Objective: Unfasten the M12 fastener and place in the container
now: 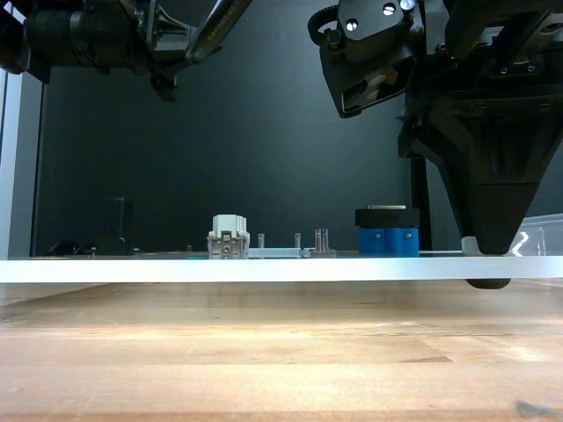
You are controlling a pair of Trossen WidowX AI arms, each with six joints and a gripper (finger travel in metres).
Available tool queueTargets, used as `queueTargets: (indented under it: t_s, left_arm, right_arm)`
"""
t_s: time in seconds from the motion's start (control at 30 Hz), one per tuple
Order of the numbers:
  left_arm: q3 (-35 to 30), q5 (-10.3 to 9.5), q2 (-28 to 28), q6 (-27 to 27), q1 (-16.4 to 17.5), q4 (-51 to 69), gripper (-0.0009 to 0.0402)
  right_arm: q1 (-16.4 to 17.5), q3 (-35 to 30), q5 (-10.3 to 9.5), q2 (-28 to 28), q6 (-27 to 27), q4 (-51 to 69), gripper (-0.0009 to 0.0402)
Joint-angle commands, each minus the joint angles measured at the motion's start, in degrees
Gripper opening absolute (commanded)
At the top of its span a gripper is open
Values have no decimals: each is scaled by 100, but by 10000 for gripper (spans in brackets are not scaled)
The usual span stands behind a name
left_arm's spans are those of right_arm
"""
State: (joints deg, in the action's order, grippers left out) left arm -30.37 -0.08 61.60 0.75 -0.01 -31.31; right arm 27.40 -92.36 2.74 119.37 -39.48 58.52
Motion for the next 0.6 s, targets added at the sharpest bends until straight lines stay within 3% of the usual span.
queueTargets:
  t_s: [0.03,0.33,0.6]
  left_arm:
    - [0,2,0,0,0,0,0]
    - [0,2,0,0,0,0,0]
    - [0,2,0,0,0,0,0]
  right_arm:
    - [-4,-2,0,0,48,-81,0]
    - [-2,-26,-48,0,181,-122,4]
    - [-4,-33,-131,0,802,-114,4]
